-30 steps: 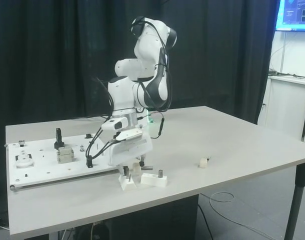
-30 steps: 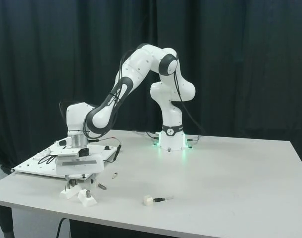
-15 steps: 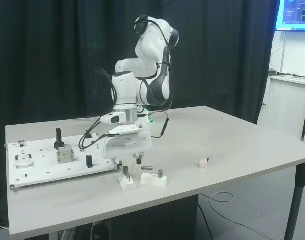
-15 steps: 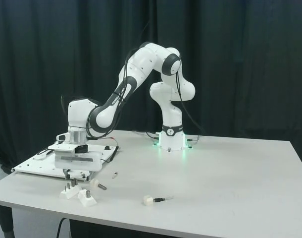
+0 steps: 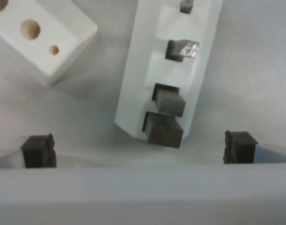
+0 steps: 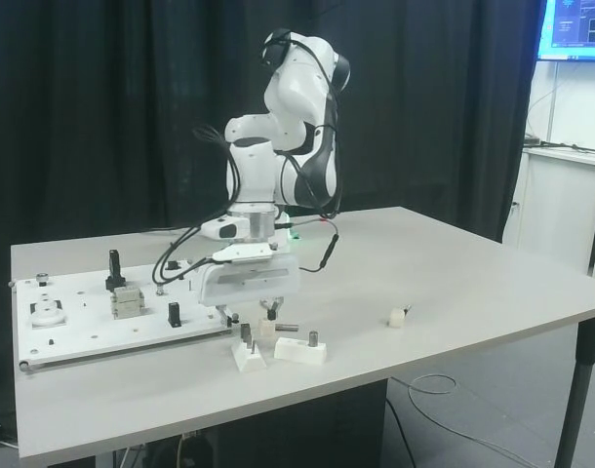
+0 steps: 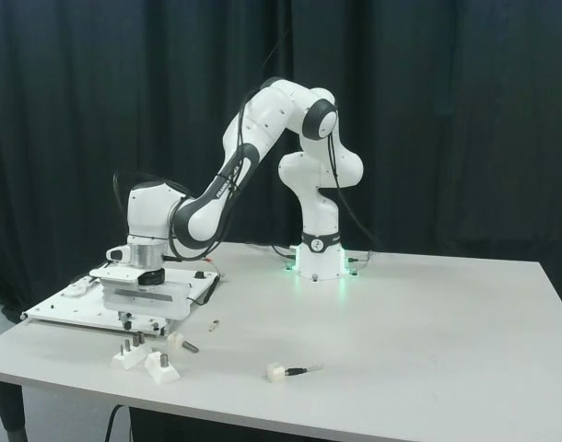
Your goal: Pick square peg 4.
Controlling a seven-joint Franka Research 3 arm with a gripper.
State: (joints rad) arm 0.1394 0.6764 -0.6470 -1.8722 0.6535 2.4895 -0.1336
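I have the gripper (image 5: 138, 150) hanging above the white peg holder (image 5: 147, 101), with its two black fingertips (image 5: 38, 151) spread wide, one on each side of the holder's near end, and nothing between them touching either pad. In the wrist view the holder carries a row of grey square pegs; the largest, which I take for square peg 4 (image 5: 163, 130), stands at the end of the holder nearest the fingertips, upright in its socket. The next peg (image 5: 169, 101) sits just beside it, then a shinier one (image 5: 183, 49) further along.

A second white block (image 5: 40, 35) with round holes lies near the holder, apart from it. From the first room view, the gripper (image 6: 249, 310) hovers just above the holder (image 6: 249, 353), which rests on the grey table (image 6: 454, 263) close to the front edge of the white board (image 6: 93, 327). The second block (image 6: 300, 349) lies just beside the holder, and a small white piece (image 6: 398, 316) sits well apart from it.
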